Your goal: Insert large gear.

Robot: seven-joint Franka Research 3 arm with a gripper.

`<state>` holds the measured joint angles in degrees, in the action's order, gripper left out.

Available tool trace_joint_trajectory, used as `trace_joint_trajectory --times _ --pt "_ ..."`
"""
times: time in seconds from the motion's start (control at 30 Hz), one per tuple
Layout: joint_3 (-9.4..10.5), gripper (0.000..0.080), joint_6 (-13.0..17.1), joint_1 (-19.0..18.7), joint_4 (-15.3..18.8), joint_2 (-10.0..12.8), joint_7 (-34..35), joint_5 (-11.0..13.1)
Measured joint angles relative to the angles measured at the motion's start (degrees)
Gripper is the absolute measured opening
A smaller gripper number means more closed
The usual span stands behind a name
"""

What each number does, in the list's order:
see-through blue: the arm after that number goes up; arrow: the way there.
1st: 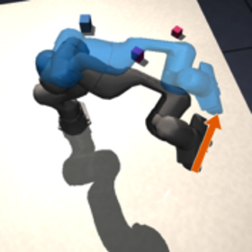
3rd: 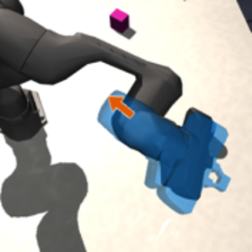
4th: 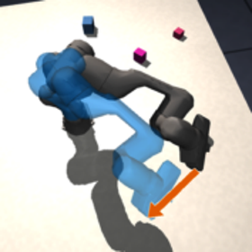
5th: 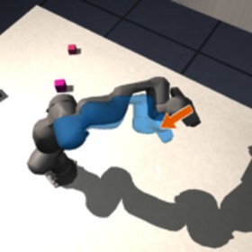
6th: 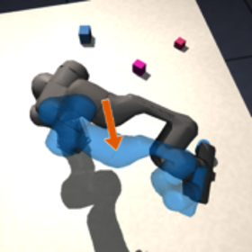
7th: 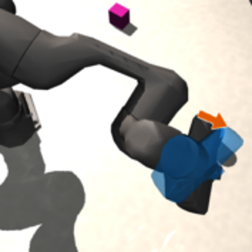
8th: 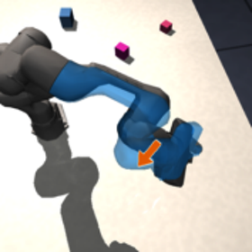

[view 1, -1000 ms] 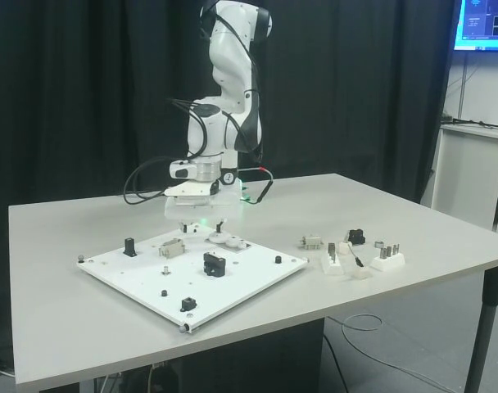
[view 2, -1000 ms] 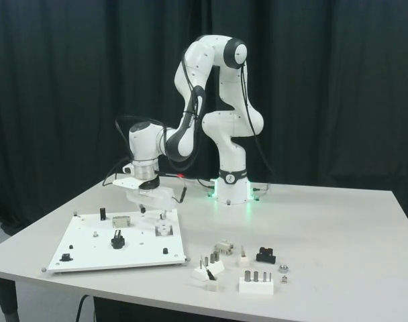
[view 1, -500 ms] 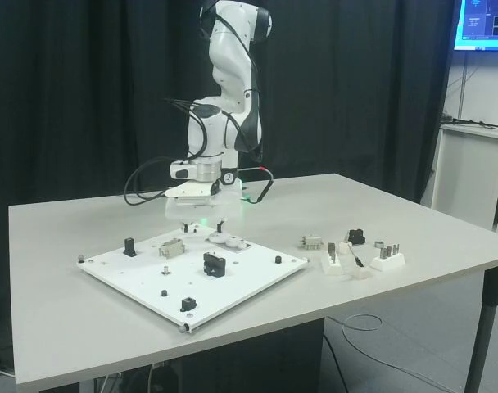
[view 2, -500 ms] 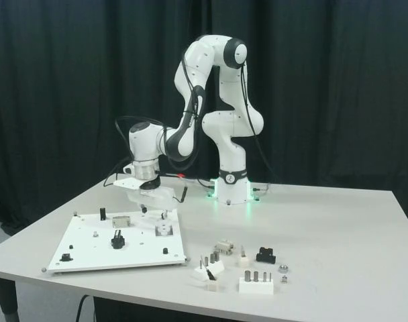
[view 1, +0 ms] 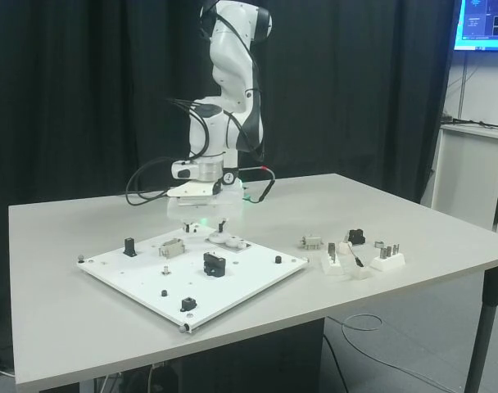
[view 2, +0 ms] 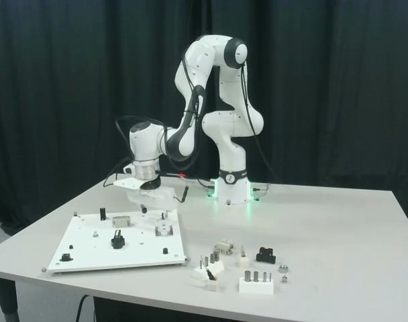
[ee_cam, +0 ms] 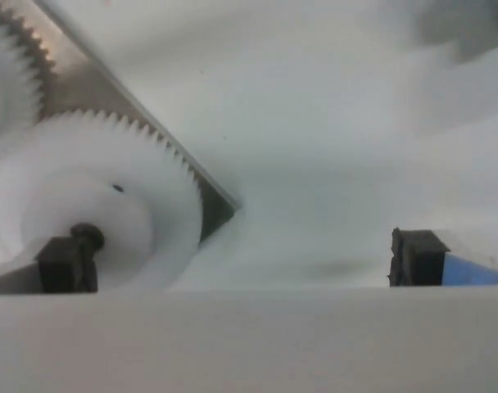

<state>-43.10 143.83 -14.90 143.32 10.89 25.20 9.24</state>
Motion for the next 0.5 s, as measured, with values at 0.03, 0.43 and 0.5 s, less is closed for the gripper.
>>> trace_joint_trajectory --times 0.03,0.43,0.5 --pt "0.0 0.08 0.0 -0.03 -0.08 -0.03 0.0 0.0" --pt "-0.01 0.08 -0.49 -1.23 -0.69 -1.91 -1.6 -0.6" --pt "-0.01 0.08 -0.66 -1.46 -0.76 -2.33 -1.73 -0.76"
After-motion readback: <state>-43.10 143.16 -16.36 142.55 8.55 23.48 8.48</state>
